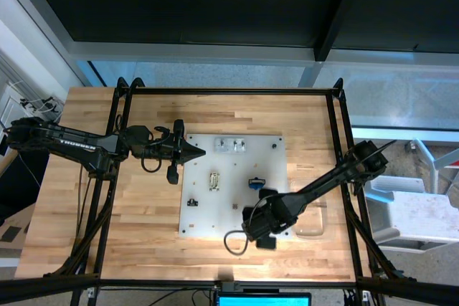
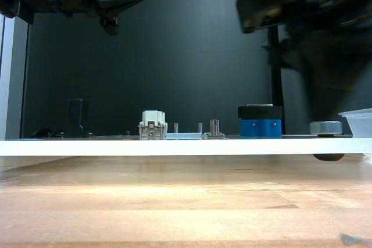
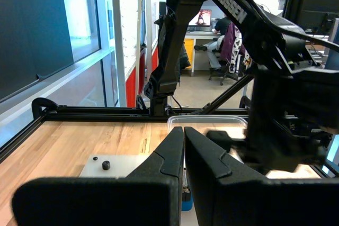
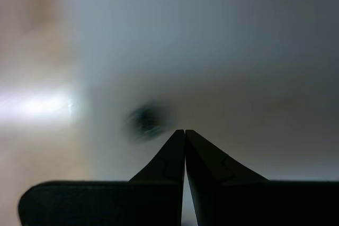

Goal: Unfasten the M12 fastener and place in the container

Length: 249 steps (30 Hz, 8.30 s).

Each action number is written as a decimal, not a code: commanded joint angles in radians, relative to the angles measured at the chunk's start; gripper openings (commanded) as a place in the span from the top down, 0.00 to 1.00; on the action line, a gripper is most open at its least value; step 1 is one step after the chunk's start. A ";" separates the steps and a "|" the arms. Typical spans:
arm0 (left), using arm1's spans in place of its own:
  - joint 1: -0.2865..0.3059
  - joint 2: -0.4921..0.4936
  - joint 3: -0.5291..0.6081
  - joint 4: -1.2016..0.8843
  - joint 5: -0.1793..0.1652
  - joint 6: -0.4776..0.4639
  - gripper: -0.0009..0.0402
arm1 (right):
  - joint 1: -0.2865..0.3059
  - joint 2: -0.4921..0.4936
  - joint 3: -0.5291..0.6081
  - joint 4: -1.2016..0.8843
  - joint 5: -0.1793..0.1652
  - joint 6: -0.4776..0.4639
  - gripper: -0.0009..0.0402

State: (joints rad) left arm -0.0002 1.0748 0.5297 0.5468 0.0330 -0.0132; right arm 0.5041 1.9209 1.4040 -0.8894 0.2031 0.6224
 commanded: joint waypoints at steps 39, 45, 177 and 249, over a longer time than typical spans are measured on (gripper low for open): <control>0.000 0.000 0.000 0.000 0.000 0.000 0.98 | 0.011 0.044 0.025 0.069 -0.220 -0.027 0.98; 0.000 0.000 0.000 0.000 0.000 0.000 0.98 | 0.011 0.042 0.025 0.058 -0.217 -0.028 0.98; 0.000 0.000 0.000 0.000 0.000 0.000 0.98 | 0.002 0.068 0.090 -0.016 -0.243 -0.065 0.98; 0.000 0.000 0.000 0.000 0.000 0.000 0.98 | 0.000 0.118 0.169 -0.092 -0.152 0.731 0.45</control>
State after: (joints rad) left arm -0.0002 1.0748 0.5301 0.5472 0.0334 -0.0132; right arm 0.5053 2.0396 1.5764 -0.9798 0.0505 1.3548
